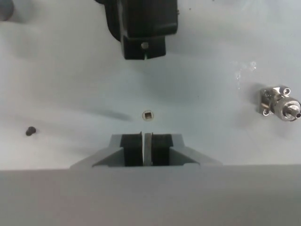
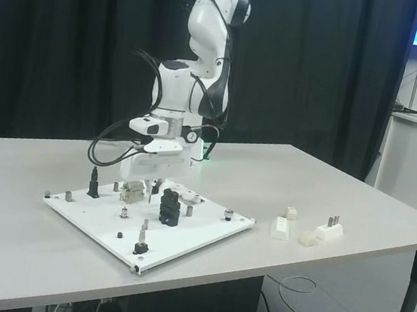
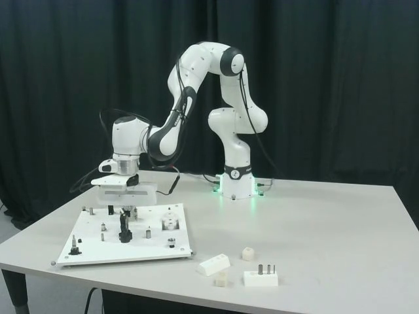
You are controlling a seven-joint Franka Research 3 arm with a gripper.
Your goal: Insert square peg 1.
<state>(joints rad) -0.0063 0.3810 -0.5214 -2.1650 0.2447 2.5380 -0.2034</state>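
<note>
In the wrist view you look down past the gripper (image 1: 147, 149). Its two black fingers (image 1: 131, 149) are pressed together on a thin grey piece, the square peg (image 1: 147, 148), which stands between the pads. Just beyond the tips you see a small square hole (image 1: 148, 115) in the white board (image 1: 70, 70); the peg is near it but apart from it. On the board there is also a black block (image 1: 143, 26), a metal fitting (image 1: 278, 103) and a small black screw (image 1: 30, 132).

In the first room view the white arm (image 2: 203, 41) bends down over the white board (image 2: 207, 228), which lies on the grey table (image 2: 305, 175). The gripper (image 2: 153, 182) hangs low over the rear part of the board, just behind a black stacked part (image 2: 168, 209). You cannot see the peg here. To the side of the board, on the table, lie a few white blocks (image 2: 281, 228), one of them with two pins (image 2: 329, 230).

In the second room view the arm (image 3: 190, 85) reaches from its base (image 3: 237, 180), where a green light shines, over to the board (image 3: 157, 252). The gripper (image 3: 126, 208) is close above the board, beside the black part (image 3: 124, 230). The white blocks (image 3: 213, 264) lie near the front edge of the table (image 3: 327, 222).
</note>
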